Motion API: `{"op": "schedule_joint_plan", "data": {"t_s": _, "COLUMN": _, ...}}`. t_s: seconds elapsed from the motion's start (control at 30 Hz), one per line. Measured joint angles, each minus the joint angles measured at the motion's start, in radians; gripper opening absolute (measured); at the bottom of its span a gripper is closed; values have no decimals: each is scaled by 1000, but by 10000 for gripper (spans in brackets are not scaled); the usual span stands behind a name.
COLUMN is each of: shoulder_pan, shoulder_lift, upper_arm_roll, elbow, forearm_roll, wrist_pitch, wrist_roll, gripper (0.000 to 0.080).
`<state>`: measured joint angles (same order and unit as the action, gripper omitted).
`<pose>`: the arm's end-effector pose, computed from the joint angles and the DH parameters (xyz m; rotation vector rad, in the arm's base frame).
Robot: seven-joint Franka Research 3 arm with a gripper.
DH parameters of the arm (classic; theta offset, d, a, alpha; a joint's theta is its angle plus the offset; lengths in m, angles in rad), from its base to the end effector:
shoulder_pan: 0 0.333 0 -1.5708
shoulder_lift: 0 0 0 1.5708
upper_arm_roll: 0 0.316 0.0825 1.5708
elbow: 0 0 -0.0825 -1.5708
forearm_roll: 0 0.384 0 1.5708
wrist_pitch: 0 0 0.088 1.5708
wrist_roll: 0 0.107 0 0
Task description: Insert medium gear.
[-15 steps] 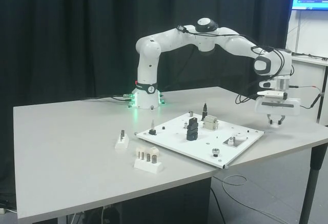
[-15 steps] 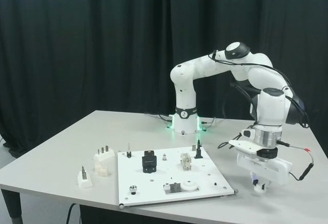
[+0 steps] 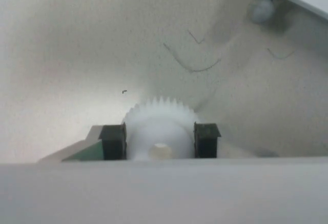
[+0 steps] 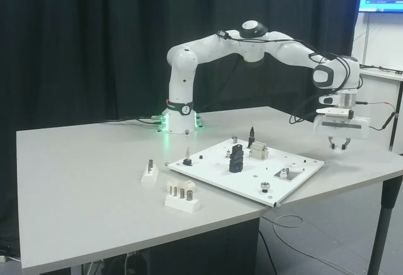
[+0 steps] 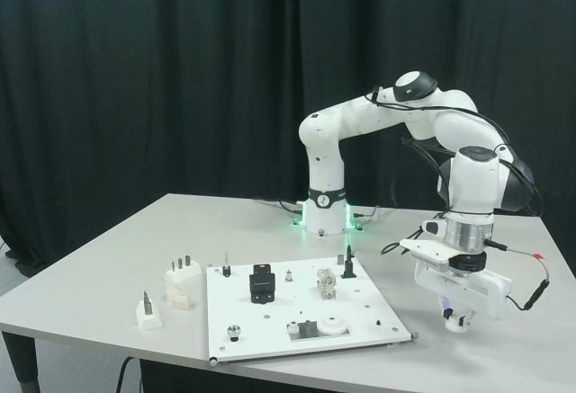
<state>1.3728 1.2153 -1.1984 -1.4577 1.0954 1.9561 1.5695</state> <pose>0.6045 0.3793 0.2321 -2.2802 2.1279 -0.1518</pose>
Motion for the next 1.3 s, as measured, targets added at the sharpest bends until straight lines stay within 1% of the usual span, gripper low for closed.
{"op": "schedule_joint_plan", "data": {"t_s": 0.93, "shoulder_pan": -8, "shoulder_lift": -1, "upper_arm_roll": 0, "elbow": 4, "forearm_roll": -1, "wrist_pitch": -3, "wrist_roll": -6, "gripper": 280}}
{"op": "schedule_joint_plan", "data": {"t_s": 1.13, "shoulder_pan": -16, "shoulder_lift": -1, "upper_arm_roll": -3, "elbow": 6, "forearm_roll": -17, "wrist_pitch": 0, "wrist_roll": -10, "gripper": 280}}
{"op": "schedule_joint_plan", "data": {"t_s": 1.3, "shoulder_pan": -26, "shoulder_lift": -1, "upper_arm_roll": -14, "elbow": 7, "forearm_roll": -55, "wrist_pitch": 2, "wrist_roll": -21, "gripper": 280}}
